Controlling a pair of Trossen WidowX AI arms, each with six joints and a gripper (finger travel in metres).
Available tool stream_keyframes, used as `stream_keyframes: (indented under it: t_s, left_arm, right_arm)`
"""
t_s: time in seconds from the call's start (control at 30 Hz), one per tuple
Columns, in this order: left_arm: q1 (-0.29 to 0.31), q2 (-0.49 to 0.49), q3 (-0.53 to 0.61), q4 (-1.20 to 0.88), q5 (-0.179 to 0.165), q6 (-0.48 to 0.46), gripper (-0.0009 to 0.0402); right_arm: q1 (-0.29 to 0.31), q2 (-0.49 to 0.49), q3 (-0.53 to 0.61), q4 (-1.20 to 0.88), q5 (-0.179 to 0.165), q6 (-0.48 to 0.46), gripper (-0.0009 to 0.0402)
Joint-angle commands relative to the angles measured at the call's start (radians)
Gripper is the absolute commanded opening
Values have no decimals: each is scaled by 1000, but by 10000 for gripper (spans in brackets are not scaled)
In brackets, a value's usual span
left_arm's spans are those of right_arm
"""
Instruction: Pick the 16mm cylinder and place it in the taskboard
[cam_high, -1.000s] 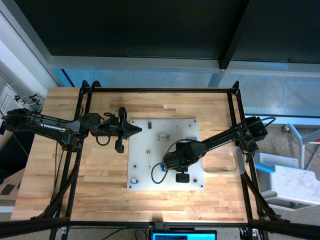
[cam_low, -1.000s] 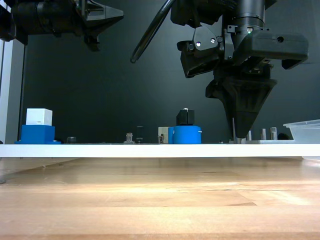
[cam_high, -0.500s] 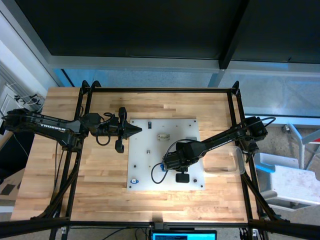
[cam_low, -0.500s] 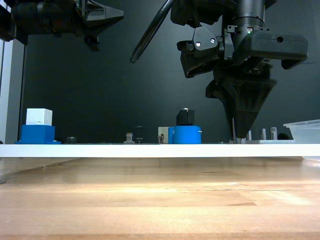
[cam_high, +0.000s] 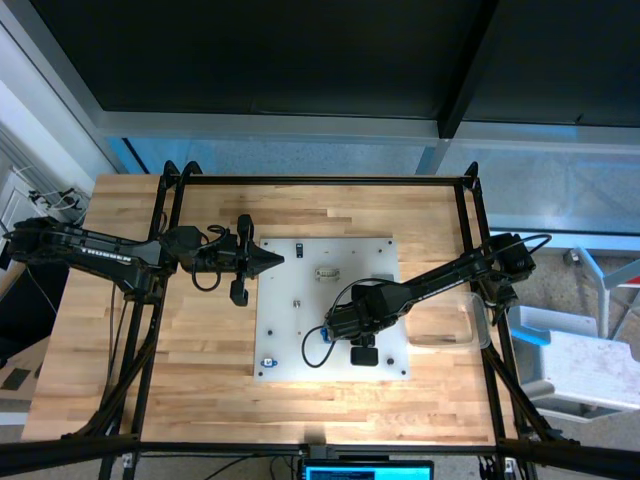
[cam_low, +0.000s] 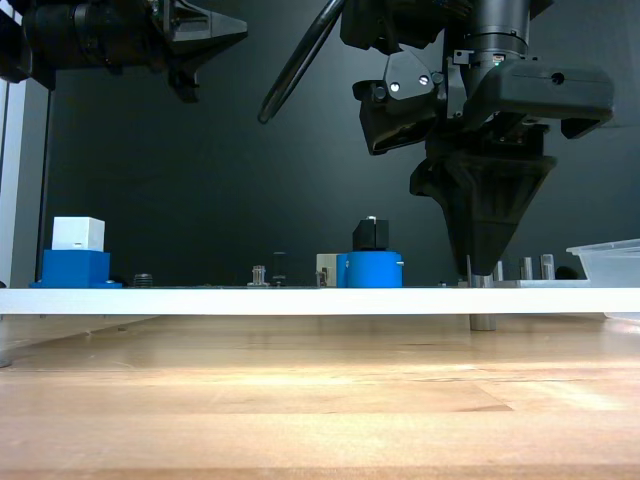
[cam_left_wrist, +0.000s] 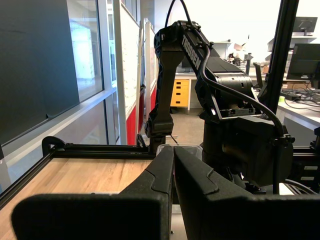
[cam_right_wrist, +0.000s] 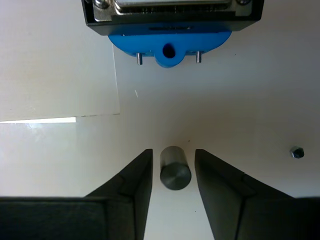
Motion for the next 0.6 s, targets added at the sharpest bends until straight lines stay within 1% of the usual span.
stream_keyframes:
  t_s: [0.03,0.27,0.6]
  left_arm:
    - [0,0,0,0,0,0,0]
    - [0,0,0,0,0,0,0]
    - [0,0,0,0,0,0,0]
  right_arm:
    - [2,-1,1,-3,-1,0,144]
    - [3,-8,1,-5,-1,0,162]
    - [5,-37,1,-40,0,0,162]
